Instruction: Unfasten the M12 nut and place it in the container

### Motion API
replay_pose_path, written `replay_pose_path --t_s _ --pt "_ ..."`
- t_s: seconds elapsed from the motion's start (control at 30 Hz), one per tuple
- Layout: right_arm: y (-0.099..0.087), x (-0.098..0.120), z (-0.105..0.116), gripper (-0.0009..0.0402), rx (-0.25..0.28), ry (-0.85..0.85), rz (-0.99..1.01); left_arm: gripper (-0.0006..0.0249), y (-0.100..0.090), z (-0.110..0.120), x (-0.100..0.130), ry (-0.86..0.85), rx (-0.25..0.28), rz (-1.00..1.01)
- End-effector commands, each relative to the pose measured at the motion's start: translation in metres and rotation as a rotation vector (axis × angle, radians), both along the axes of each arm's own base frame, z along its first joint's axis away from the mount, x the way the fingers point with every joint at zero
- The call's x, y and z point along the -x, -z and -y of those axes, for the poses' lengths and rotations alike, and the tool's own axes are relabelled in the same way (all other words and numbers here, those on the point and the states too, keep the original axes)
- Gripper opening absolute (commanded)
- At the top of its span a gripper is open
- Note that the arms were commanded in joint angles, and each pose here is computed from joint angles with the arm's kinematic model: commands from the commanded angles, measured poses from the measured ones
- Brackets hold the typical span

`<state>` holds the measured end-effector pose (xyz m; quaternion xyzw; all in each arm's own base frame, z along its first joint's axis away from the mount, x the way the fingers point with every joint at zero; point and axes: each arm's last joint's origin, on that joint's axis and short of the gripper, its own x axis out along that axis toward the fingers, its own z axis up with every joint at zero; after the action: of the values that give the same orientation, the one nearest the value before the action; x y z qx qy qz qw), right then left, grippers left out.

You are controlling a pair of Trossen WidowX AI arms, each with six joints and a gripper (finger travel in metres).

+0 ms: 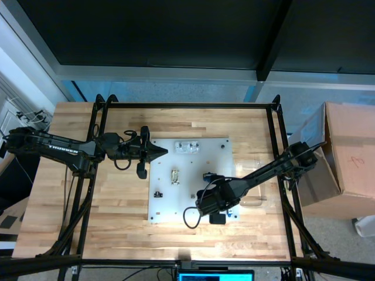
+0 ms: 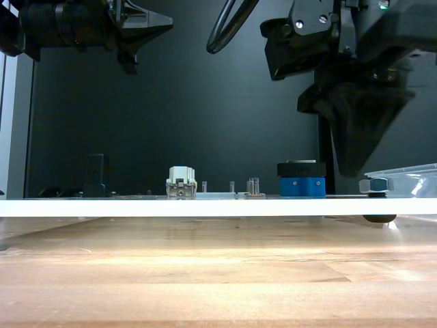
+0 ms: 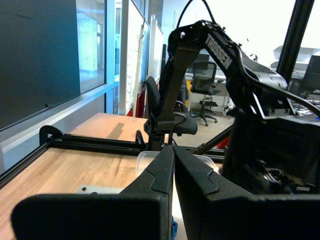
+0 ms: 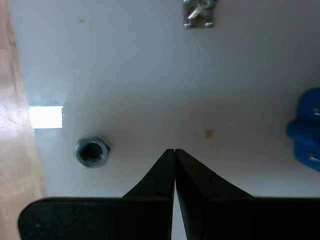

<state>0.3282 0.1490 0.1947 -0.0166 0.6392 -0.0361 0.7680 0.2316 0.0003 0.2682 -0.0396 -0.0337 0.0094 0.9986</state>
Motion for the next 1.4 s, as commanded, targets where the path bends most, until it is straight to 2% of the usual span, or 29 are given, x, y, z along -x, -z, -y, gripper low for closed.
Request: replay_pose_path --t_s 0.03,0.13,0.23,0.27,0.53,0.67,0.7,0.8,0.83,0.9,1.03,1.1,1.3,1.4 --pt "-0.004 0.002 -0.001 0.0000 -0.032 -0.008 -0.028 0.0000 0.000 0.000 0.000 0.000 0.000 0.000" --pt "-0.006 0.003 -0.004 0.0000 -0.132 -0.026 -0.067 0.0000 0.000 0.000 0.000 0.000 0.000 0.000" --pt "-0.006 0.002 -0.009 0.0000 -0.272 -0.091 -0.104 0.0000 0.000 0.000 0.000 0.000 0.000 0.000" --pt "-0.005 0.001 -0.010 0.0000 -0.296 -0.096 -0.109 0.0000 0.000 0.000 0.000 0.000 0.000 -0.001" --pt "0.013 -0.008 -0.015 0.0000 -0.303 -0.103 -0.087 0.0000 0.001 0.000 0.000 0.000 0.000 -0.003" --pt "0.014 -0.008 -0.013 0.0000 -0.272 -0.099 -0.075 0.0000 0.000 0.000 0.000 0.000 0.000 -0.003" --pt "0.014 -0.008 -0.012 0.0000 -0.238 -0.091 -0.072 0.0000 0.000 0.000 0.000 0.000 0.000 -0.003" --pt "0.010 -0.004 -0.004 0.0000 -0.028 -0.012 -0.045 0.0000 0.000 0.000 0.000 0.000 0.000 -0.003" --pt "0.006 -0.003 -0.002 0.0000 0.022 -0.004 -0.043 0.0000 0.000 0.000 0.000 0.000 0.000 -0.003" --pt "-0.001 -0.001 0.000 0.0000 0.058 0.004 -0.042 0.0000 0.000 0.000 0.000 0.000 0.000 -0.003" --pt "-0.008 0.000 0.000 0.0000 0.037 0.007 -0.046 0.0000 0.001 0.000 0.000 0.000 0.000 -0.003" --pt "-0.009 0.001 0.000 0.0000 -0.002 0.003 -0.062 0.0000 0.000 0.000 0.000 0.000 0.000 -0.003" --pt "-0.010 0.002 -0.006 0.0000 -0.165 -0.022 -0.111 0.0000 0.001 0.000 0.000 0.000 0.000 -0.003" --pt "-0.010 0.001 -0.006 0.0000 -0.170 0.013 -0.104 0.0000 0.000 0.000 0.000 0.000 0.000 -0.002"
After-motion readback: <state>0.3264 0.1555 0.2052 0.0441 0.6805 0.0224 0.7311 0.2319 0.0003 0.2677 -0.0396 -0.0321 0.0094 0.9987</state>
